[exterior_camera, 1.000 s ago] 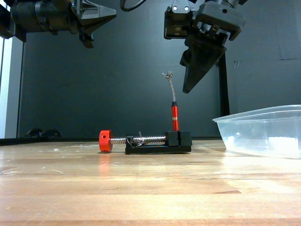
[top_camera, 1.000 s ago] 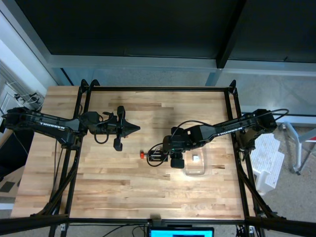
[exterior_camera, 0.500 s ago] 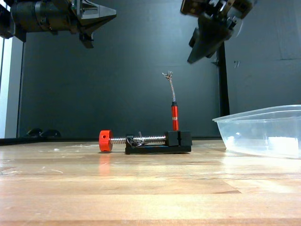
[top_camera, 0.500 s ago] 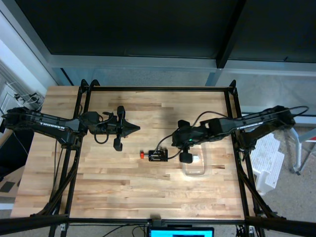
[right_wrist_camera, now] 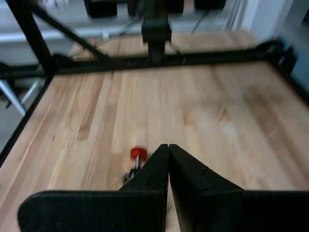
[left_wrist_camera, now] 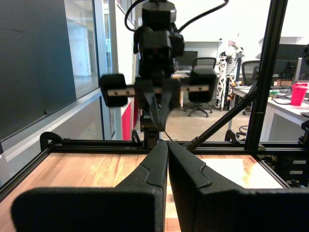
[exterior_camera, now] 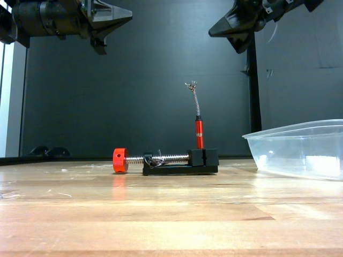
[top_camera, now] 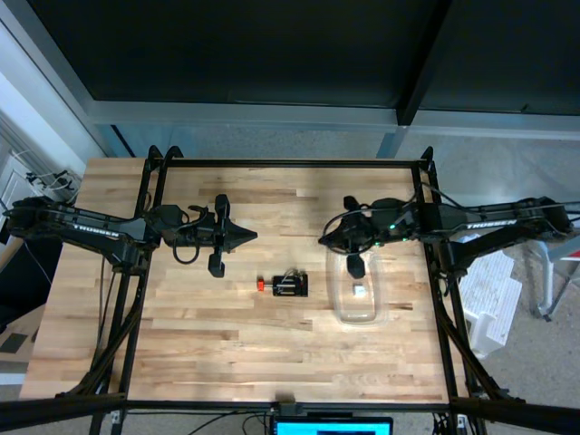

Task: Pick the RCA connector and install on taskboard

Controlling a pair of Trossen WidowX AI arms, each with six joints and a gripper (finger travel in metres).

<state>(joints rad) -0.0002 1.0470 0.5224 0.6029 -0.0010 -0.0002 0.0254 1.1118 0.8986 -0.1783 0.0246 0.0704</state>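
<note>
The taskboard [top_camera: 290, 285] is a small black block with a red knob [exterior_camera: 120, 160] at its left end, lying mid-table. On its right end a slim plug, which I take for the RCA connector [exterior_camera: 199, 132], stands upright, with a red barrel and a silvery coiled tail; no gripper touches it. My right gripper [top_camera: 323, 241] hangs shut and empty, high up and behind the block to its right. From the right wrist view the knob [right_wrist_camera: 137, 153] shows just past the closed fingertips [right_wrist_camera: 163, 151]. My left gripper [top_camera: 253, 236] is parked shut, high at the left.
A clear plastic tray [top_camera: 370, 308] with a small white piece [top_camera: 360, 290] inside sits right of the block. A black frame [top_camera: 290, 163] runs around the table. In the left wrist view the right arm [left_wrist_camera: 157, 63] faces me across the table.
My right gripper has risen from just above the upright plug and pulled back to the right and rear, leaving the plug standing. The left arm has not moved.
</note>
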